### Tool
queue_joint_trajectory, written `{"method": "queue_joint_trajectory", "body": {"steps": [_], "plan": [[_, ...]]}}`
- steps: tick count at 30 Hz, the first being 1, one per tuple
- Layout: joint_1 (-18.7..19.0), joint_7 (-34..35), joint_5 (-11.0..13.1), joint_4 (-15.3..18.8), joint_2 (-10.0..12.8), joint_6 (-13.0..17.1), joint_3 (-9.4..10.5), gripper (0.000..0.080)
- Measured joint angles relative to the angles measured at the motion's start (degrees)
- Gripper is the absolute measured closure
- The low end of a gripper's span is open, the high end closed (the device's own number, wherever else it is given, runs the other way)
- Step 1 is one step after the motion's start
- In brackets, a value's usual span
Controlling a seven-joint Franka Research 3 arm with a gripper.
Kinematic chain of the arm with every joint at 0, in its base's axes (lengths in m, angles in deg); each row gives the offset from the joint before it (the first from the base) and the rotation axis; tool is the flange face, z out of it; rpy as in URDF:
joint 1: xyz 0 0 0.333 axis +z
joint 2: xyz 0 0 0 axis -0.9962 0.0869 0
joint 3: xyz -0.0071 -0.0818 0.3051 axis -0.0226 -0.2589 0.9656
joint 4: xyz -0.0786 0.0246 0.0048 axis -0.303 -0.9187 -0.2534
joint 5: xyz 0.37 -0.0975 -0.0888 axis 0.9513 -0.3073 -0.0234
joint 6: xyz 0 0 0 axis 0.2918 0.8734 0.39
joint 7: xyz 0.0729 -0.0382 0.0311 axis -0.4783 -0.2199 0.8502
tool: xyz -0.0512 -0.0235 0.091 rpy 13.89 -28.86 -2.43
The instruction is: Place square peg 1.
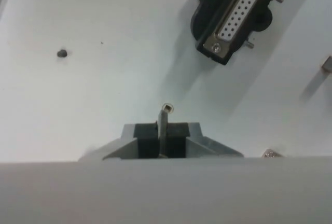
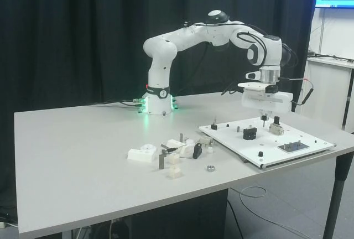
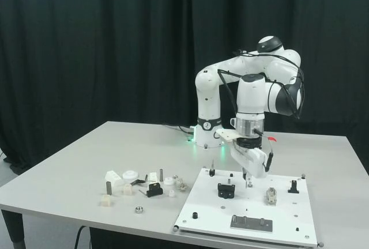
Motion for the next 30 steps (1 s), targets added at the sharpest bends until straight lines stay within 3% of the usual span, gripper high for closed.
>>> {"method": "queue_joint_trajectory", "body": {"steps": [12,23,30], "plan": [[0.0,0.0,-0.7,0.0,0.0,0.8,-0.13,0.0775],[-1.2,-1.4,-6.0,0.0,0.0,3.6,-1.63,0.0775],[-3.4,-4.8,-8.6,0.2,0.0,3.9,-2.70,0.0775]]}}
